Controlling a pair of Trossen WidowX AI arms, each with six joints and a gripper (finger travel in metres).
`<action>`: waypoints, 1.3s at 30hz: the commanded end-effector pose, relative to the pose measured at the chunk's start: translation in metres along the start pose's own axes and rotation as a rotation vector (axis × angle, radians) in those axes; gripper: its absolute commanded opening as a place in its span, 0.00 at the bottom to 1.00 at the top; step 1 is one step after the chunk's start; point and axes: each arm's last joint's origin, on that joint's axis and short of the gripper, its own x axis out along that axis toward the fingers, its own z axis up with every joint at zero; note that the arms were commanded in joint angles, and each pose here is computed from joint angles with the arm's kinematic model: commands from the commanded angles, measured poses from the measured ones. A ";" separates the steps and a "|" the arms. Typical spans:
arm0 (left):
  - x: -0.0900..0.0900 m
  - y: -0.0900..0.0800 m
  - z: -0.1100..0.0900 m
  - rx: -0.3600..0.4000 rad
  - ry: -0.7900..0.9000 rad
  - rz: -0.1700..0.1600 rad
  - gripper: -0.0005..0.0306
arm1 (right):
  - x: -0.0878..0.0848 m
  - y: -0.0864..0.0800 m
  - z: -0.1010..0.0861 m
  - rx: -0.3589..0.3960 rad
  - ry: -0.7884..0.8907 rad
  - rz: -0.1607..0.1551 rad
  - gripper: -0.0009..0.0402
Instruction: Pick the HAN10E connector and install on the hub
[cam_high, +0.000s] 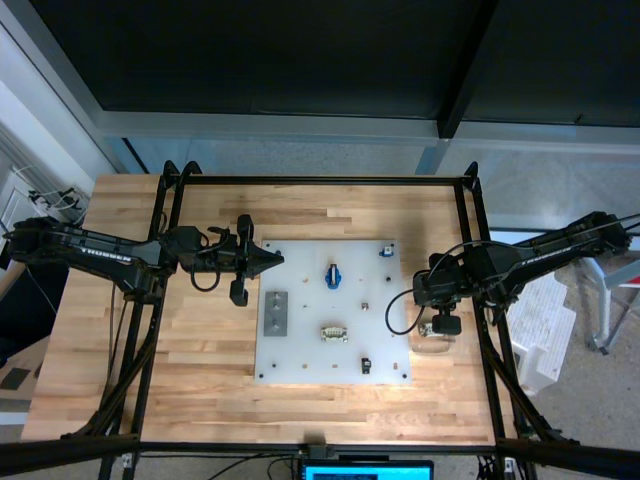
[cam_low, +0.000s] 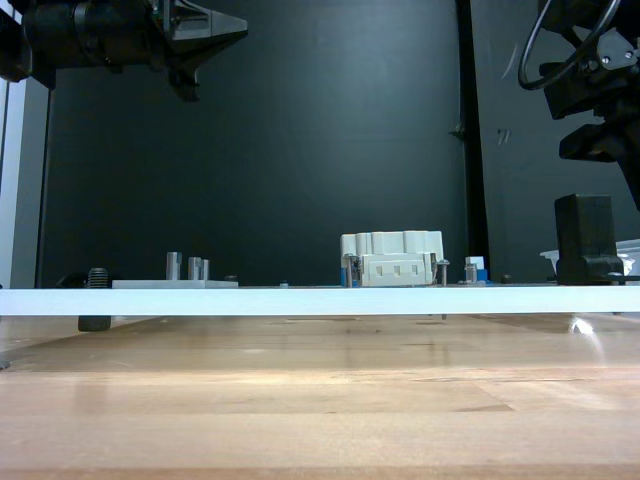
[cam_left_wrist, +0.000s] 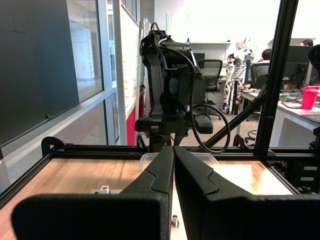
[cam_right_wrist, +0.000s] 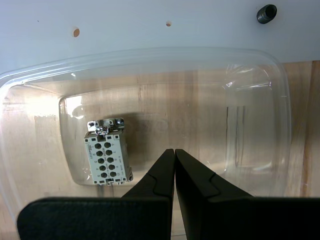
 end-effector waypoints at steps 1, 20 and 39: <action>0.000 0.000 0.000 0.000 0.000 0.000 0.02 | 0.000 0.000 0.000 0.000 0.001 -0.001 0.02; 0.000 0.000 0.000 0.000 0.001 0.000 0.02 | 0.001 0.036 -0.013 -0.092 0.000 0.015 0.59; 0.000 0.000 0.000 0.000 0.001 0.000 0.02 | 0.039 0.046 -0.018 -0.123 0.020 0.008 0.64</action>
